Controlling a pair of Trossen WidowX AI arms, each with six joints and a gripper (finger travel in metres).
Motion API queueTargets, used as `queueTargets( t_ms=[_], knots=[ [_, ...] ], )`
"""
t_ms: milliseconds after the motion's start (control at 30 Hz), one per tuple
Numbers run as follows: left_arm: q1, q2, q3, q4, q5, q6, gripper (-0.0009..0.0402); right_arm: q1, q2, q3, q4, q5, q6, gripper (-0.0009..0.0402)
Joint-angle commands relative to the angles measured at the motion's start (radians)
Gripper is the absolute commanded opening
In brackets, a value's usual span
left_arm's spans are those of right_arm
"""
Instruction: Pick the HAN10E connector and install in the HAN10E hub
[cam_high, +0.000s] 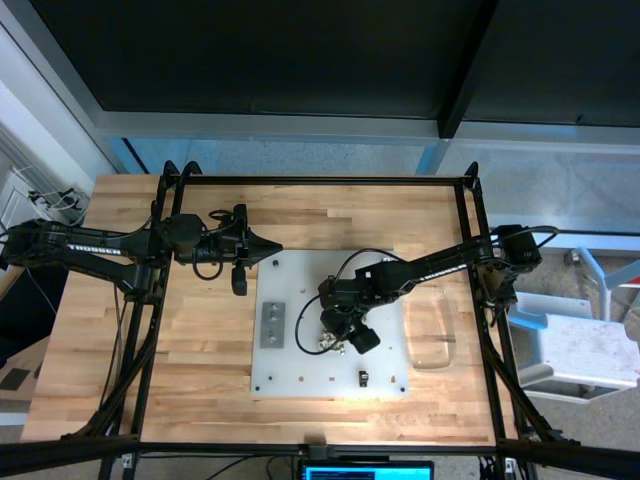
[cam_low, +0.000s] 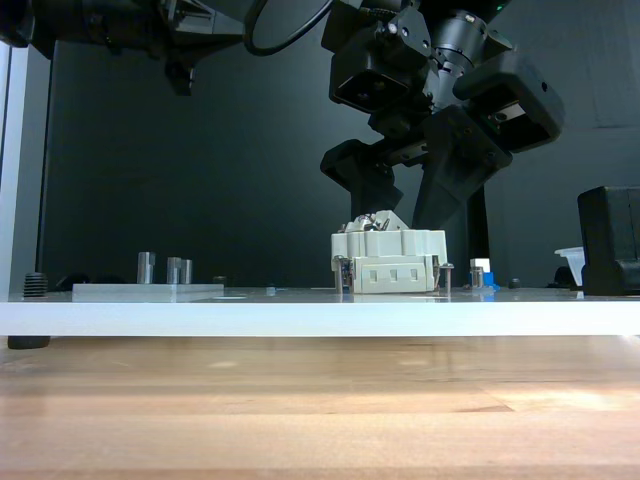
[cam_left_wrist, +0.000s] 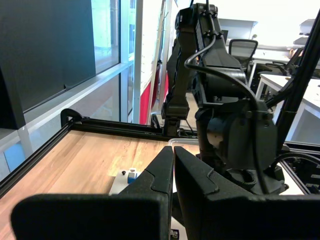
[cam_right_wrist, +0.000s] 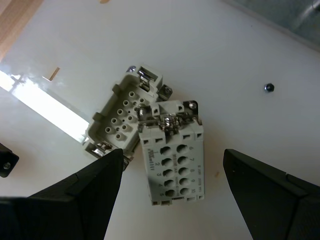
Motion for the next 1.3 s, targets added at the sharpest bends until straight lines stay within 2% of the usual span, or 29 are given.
queueTargets(
  t_ms=[33,600,1067,1300],
  knots=[
    [0.000,0.000,-0.001,0.000,0.000,0.000,0.0001,-0.001,0.004,0.000,0.004,0.001,-0.005,0.0276],
    [0.000,0.000,0.000,0.001,0.000,0.000,0.0001,-0.011,0.005,-0.003,0.004,0.000,-0.046,0.0204],
    [0.000,0.000,0.000,0.001,0.000,0.000,0.0001,-0.012,0.005,-0.010,0.013,0.001,-0.055,0.0185],
    [0.000,0.000,0.000,0.001,0.000,0.000,0.0000,-0.012,0.004,-0.010,0.012,0.000,-0.073,0.0120]
  ],
)
